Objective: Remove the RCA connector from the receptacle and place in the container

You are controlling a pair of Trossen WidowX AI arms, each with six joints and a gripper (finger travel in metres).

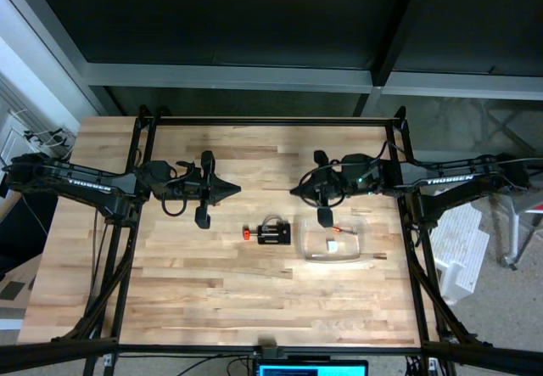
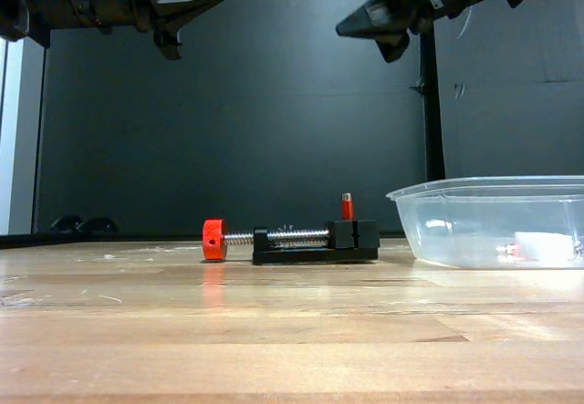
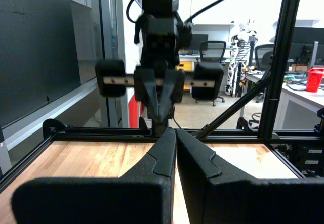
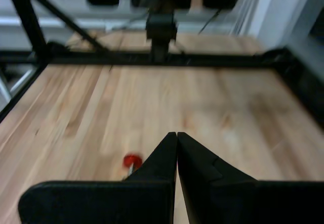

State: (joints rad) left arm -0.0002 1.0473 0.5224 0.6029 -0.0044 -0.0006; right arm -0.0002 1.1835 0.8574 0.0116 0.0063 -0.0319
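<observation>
The RCA connector point(image 1: 342, 229) seems to lie flat inside the container point(image 2: 484, 183), near its far right corner, close to a small white piece point(image 2: 543, 247). Its long side runs about left to right, along the far edge of the tabletop point(image 1: 212, 291). The container sits just right of the receptacle point(image 1: 273, 233), mid-tabletop. A short red stub point(image 2: 347, 207) stands up on the receptacle; I cannot tell if it belongs to it.

The right gripper point(image 1: 296, 191) hangs high, pinched together and holding nothing. The connector is below it, a little toward the near and right edges. The left gripper point(image 1: 236, 189) is pinched together and empty too, high up and farther away. I think the job looks done. Any more picking suits the right arm.
</observation>
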